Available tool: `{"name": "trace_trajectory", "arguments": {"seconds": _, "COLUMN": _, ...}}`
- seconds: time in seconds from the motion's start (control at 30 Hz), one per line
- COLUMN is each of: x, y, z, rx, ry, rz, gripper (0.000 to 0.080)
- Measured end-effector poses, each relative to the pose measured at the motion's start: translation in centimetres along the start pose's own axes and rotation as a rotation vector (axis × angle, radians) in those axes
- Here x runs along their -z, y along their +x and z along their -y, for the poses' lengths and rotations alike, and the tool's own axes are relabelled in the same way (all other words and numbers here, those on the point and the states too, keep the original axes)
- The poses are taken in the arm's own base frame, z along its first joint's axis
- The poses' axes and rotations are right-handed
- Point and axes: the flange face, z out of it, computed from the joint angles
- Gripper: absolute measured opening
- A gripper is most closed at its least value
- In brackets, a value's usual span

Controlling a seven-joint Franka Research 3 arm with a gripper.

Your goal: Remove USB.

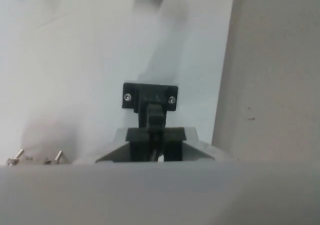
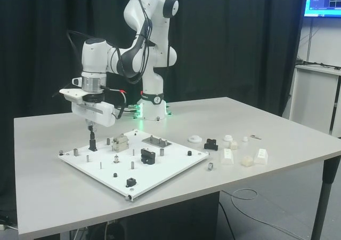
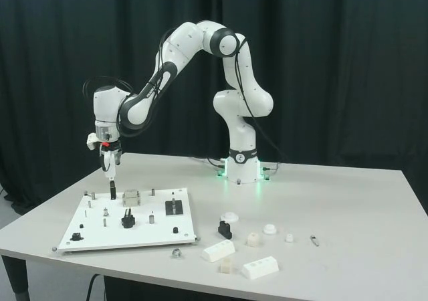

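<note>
Gripper (image 2: 91, 126) hangs over the white board (image 2: 160, 162) on the grey desk (image 2: 266, 122), fingers closed on the black USB plug (image 1: 154, 116) above its black socket (image 1: 150, 96).

The arm (image 3: 200, 53) had smooth, glossy white shells that looked like plastic. The board (image 2: 160, 168) was white, flat and matt — small shiny metal pegs (image 1: 17, 156) stood on it. Its black socket (image 1: 150, 96) looked like matt plastic, with bright metal screws. The table (image 3: 348, 207) beneath was grey, smooth and matt.
</note>
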Motion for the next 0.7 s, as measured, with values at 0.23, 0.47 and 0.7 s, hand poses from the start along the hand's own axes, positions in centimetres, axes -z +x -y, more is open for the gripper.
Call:
{"name": "trace_trajectory", "arguments": {"seconds": 0.23, "x": 0.05, "y": -0.09, "z": 0.23, "rx": 0.026, "ry": 0.002, "rz": -0.003, "gripper": 0.0052}}
{"name": "trace_trajectory", "arguments": {"seconds": 0.47, "x": 0.08, "y": -0.06, "z": 0.3, "rx": 0.031, "ry": 0.001, "rz": -0.006, "gripper": 0.0048}}
{"name": "trace_trajectory", "arguments": {"seconds": 0.7, "x": 0.09, "y": -0.05, "z": 0.31, "rx": 0.034, "ry": 0.0, "rz": -0.008, "gripper": 0.0048}}
